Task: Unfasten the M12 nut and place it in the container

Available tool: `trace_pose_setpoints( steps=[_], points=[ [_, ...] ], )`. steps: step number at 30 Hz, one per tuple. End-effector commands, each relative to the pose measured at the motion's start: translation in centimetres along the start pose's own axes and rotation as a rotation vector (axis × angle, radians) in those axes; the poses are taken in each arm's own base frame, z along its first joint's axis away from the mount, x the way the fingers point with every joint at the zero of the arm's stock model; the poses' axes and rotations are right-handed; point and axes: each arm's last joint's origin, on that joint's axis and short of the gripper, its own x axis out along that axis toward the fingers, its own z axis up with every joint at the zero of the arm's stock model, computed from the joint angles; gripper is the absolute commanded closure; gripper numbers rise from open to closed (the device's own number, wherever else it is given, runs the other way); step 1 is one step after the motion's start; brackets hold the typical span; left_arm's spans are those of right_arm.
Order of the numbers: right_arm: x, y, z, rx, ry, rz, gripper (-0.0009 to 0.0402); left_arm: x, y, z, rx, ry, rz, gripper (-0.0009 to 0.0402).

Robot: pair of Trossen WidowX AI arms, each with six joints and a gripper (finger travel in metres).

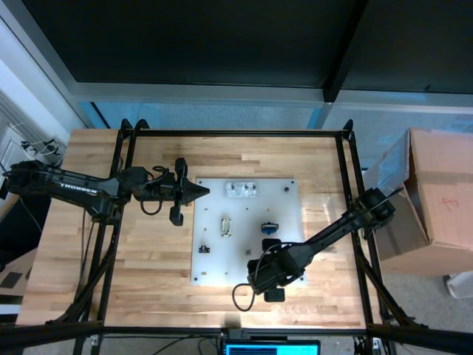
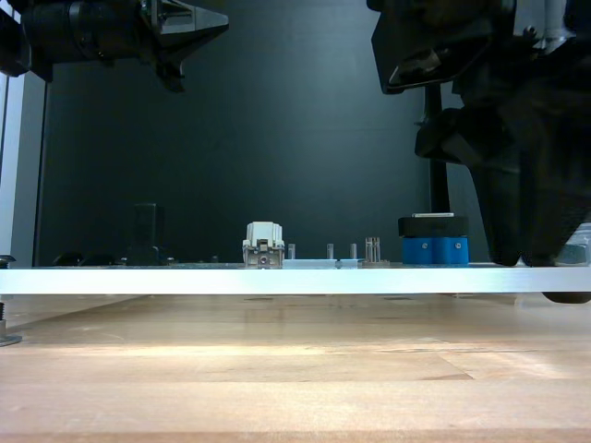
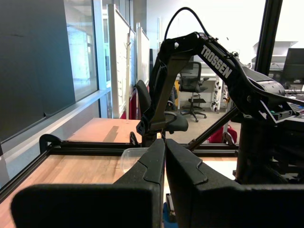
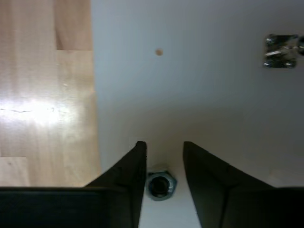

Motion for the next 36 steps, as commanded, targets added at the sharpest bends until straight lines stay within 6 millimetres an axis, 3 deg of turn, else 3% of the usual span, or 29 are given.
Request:
trace_pose_setpoints(
  steps=[1,5,14,28,36],
  points=[
    [0.05,-0.04,-0.02,-0.001,0.003,-0.003,0.0351,0.01,0.01,0.01,0.000,0.000,0.000,0.0393],
    [0.06,-0.08,0.00,0.000,0.004,-0.003,0.0395,0.00,0.01,0.02,0.000,-0.001,0.000,0.0393],
    [0.05,-0.11,0.01,-0.019,0.004,-0.003,0.0389,0.01,0.00,0.01,0.000,0.000,0.000,0.0393],
    [-0.16,-0.06,0.14,-0.369,0.002,0.000,0.0393,0.00,0.01,0.02,0.000,-0.001,0.000,0.0393],
    [-0.17,-0.11,0.17,-0.366,0.002,0.000,0.0393,0.01,0.00,0.01,0.000,0.000,0.000,0.0393]
  ],
)
